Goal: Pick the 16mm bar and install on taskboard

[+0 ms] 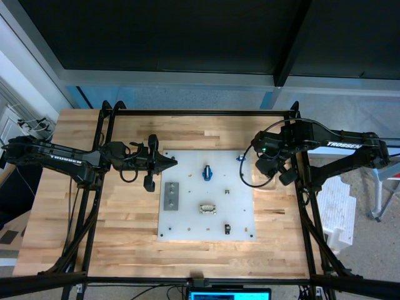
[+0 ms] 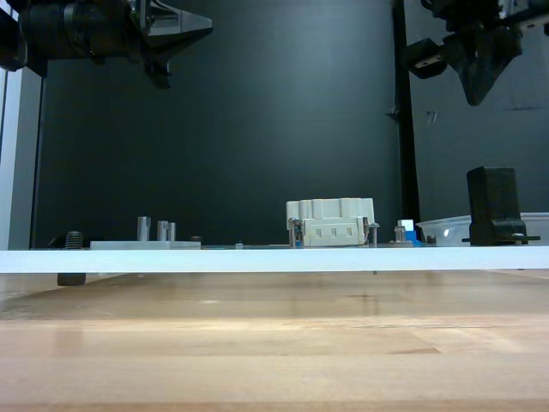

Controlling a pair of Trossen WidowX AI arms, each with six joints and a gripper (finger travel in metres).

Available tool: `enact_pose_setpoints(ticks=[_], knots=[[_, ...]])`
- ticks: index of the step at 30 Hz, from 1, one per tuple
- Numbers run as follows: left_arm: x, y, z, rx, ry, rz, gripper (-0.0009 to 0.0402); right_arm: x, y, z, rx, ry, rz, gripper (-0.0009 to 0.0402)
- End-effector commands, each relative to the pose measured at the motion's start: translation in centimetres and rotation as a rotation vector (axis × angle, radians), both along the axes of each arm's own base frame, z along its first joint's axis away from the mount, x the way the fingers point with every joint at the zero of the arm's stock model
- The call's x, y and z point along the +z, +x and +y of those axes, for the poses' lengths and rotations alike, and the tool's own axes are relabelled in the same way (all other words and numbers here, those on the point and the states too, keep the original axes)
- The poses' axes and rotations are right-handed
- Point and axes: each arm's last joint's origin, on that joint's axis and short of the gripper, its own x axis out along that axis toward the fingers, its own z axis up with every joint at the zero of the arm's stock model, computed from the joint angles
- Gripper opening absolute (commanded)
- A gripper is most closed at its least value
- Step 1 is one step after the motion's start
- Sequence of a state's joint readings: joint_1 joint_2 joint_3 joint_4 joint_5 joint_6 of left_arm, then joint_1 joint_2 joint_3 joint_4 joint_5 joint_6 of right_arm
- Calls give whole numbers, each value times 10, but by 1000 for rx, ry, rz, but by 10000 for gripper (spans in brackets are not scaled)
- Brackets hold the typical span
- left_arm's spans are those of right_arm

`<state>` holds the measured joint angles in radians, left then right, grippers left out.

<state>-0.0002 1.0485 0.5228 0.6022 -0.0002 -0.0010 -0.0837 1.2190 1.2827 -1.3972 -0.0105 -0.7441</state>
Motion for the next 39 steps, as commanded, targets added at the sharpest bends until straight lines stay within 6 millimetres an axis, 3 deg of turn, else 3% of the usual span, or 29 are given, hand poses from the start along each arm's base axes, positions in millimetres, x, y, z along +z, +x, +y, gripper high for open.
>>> enact_pose_setpoints(ticks=[1, 16, 28, 39], knots=[[0, 0, 0, 0, 0, 0, 0, -1, -2, -2, 17, -20, 24, 0], [0, 0, 0, 0, 0, 0, 0, -15, -14, -19, 23, -26, 122, 2], [0, 0, 0, 0, 0, 0, 0, -26, -24, -39, 28, -69, 139, 88], [0, 0, 0, 0, 0, 0, 0, -57, -25, -49, -7, -68, 156, 122]])
